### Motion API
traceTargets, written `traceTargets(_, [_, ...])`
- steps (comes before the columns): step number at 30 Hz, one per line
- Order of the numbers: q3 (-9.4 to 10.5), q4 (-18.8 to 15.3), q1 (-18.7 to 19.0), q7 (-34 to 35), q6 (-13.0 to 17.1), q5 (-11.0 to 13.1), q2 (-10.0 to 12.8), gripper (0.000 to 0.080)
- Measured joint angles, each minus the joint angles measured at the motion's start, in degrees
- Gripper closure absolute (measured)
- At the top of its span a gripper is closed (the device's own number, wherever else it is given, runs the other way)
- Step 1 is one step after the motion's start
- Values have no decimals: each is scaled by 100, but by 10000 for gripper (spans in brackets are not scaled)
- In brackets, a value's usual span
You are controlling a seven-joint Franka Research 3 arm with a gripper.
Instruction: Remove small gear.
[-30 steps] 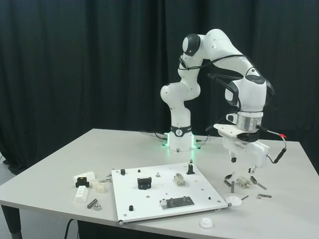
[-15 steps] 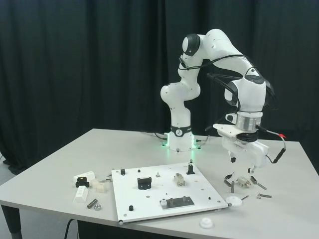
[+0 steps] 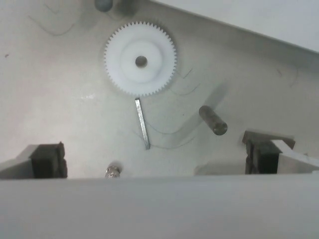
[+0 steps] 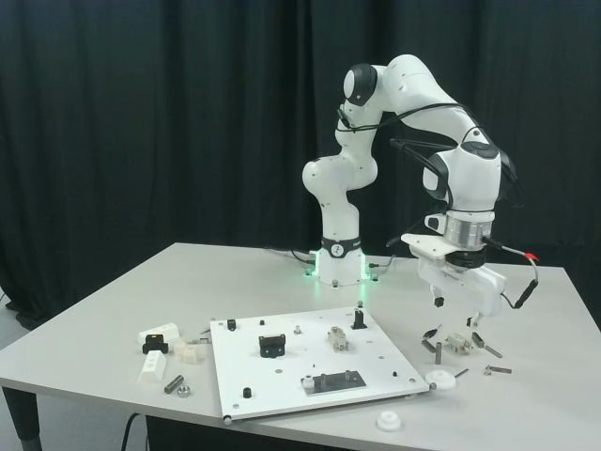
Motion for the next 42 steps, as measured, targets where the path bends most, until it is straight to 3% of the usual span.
traceTargets(11, [-23,0,0,0,10,-1,4,3])
traceTargets(16, [-114,4,0,0,112,-122,26,3])
traceTargets(24, [-455,134,-6,3,207,-276,137,3])
traceTargets(34, [-1044,444,-168,27,188,-205,336,3])
traceTargets(42, [-1122,623,-735,-127,168,-113,371,3])
